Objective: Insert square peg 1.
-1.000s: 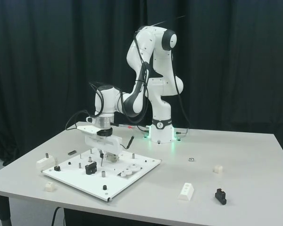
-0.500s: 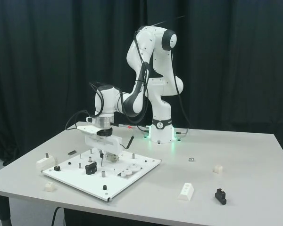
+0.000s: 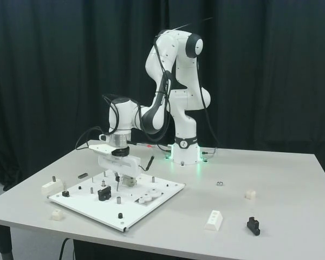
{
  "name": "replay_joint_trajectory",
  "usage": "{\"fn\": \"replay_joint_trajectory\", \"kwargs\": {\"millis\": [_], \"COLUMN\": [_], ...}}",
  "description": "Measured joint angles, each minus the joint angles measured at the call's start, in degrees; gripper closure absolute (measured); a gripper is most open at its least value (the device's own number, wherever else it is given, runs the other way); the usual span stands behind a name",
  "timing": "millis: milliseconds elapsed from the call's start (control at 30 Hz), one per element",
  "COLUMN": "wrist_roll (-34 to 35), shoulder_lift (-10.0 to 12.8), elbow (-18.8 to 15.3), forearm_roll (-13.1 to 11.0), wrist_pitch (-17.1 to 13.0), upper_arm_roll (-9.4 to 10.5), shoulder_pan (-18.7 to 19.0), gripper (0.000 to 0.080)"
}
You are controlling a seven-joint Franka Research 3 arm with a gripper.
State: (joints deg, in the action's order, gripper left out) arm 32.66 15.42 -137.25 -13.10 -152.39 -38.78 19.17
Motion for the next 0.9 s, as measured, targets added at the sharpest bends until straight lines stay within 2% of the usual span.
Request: {"fn": "replay_joint_trajectory", "kwargs": {"millis": [900], "wrist_roll": [0.0], "shoulder_lift": [-0.7], "elbow": [0.0], "forearm_roll": [0.0], "wrist_pitch": [1.4], "upper_arm_roll": [-0.53], "shoulder_pan": [0.0], "gripper": [0.0777]}}
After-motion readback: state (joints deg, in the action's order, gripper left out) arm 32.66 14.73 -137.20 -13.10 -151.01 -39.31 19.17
